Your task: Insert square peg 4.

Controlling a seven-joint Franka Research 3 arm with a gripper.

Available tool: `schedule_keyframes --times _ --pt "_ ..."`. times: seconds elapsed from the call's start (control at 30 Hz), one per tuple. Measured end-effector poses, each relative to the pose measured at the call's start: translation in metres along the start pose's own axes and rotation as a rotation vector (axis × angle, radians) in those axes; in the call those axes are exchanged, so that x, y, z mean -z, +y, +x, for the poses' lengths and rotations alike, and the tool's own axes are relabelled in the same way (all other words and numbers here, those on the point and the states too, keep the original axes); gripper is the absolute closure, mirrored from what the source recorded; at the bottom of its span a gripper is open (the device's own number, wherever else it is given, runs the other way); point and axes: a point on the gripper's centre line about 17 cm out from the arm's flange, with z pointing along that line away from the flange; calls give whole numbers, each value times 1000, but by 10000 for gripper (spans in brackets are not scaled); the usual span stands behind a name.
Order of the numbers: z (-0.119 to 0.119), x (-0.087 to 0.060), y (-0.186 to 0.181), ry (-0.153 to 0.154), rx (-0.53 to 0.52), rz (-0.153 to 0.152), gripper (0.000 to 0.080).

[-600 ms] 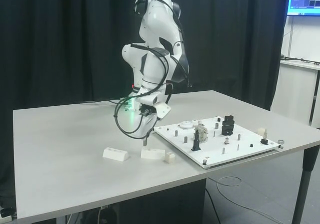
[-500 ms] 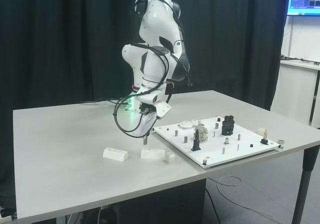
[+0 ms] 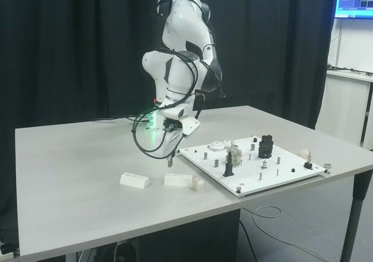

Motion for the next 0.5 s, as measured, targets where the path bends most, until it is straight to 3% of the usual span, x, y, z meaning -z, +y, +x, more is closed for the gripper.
schedule_keyframes --times 0.5 --pt "12 8 -1 14 -124 -8 649"
